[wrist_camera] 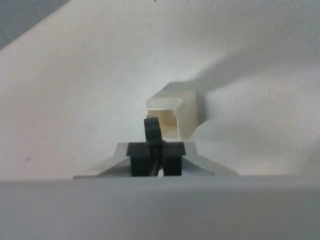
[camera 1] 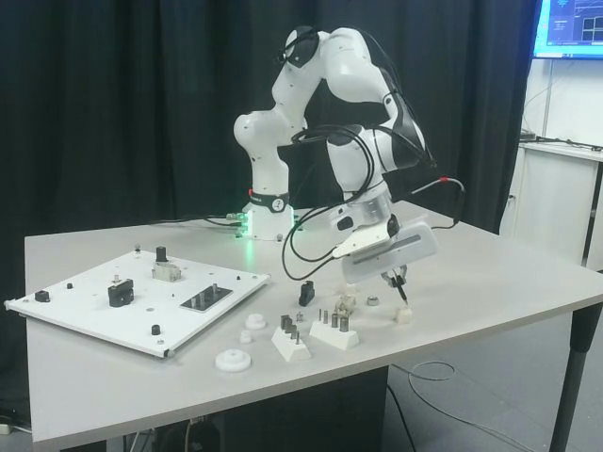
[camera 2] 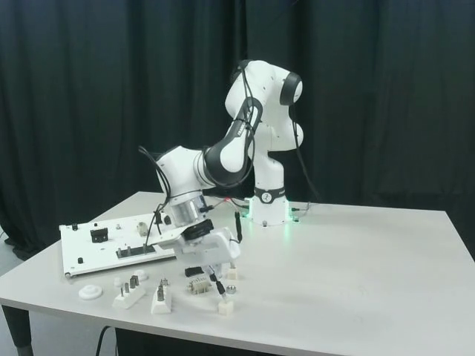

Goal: Insert USB.

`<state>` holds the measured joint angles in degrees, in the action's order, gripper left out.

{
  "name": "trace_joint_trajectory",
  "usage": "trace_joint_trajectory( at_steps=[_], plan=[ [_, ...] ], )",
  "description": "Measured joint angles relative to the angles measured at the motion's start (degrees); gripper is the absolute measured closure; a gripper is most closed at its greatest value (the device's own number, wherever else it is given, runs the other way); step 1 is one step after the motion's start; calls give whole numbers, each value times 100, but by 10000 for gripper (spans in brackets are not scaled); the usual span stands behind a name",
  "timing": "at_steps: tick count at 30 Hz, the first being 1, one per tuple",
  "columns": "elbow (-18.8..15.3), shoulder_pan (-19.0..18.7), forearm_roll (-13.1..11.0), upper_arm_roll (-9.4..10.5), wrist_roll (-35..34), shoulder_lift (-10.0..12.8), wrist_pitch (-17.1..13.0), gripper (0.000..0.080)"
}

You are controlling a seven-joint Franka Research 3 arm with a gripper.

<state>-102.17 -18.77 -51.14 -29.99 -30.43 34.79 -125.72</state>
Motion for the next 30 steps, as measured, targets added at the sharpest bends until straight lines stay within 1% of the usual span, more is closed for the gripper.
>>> trace_joint_trajectory(
  at_steps=[7,14,18,30],
  plan=[
    [91,-19,22,-127,-33,-7,235,756],
    [124,-60,23,-210,-38,-8,327,756],
    [157,-61,30,-223,-38,-8,374,756],
    [192,-68,100,-226,-40,-8,388,756]
  ],
)
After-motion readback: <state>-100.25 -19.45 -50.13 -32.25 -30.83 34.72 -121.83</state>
